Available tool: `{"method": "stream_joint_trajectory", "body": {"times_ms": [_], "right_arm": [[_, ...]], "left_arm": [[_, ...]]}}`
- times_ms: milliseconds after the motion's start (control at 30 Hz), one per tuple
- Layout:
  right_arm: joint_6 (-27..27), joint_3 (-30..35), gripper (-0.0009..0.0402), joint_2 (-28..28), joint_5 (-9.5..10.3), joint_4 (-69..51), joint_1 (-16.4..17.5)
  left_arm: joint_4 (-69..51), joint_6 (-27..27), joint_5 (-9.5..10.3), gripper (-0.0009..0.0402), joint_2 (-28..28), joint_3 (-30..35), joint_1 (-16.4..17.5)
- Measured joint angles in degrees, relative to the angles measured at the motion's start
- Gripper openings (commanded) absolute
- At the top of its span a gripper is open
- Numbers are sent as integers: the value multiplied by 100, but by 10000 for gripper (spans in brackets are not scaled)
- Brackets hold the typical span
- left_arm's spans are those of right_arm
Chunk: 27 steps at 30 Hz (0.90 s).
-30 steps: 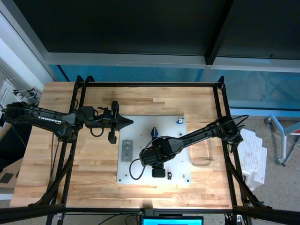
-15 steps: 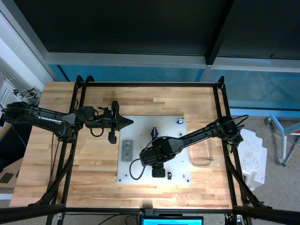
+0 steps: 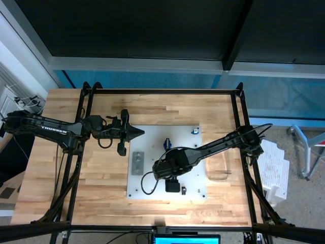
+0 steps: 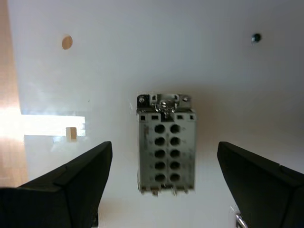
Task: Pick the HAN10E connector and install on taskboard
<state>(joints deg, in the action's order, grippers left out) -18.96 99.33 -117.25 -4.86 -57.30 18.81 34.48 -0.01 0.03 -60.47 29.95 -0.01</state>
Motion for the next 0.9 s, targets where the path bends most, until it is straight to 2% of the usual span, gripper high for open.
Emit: {"method": "stream_joint_trajectory", "body": {"times_ms": [200,800,900], "right_arm": [[0,0,324,173,-7,-96,-2],[4,9,322,208,-4,-166,-7],[127,9,322,271,-9,-175,-7]], "left_arm": [[0,0,-2,1,-2,0,0],[2,0,-2,1,0,-2,0],[0,0,-2,1,0,0,0]]}}
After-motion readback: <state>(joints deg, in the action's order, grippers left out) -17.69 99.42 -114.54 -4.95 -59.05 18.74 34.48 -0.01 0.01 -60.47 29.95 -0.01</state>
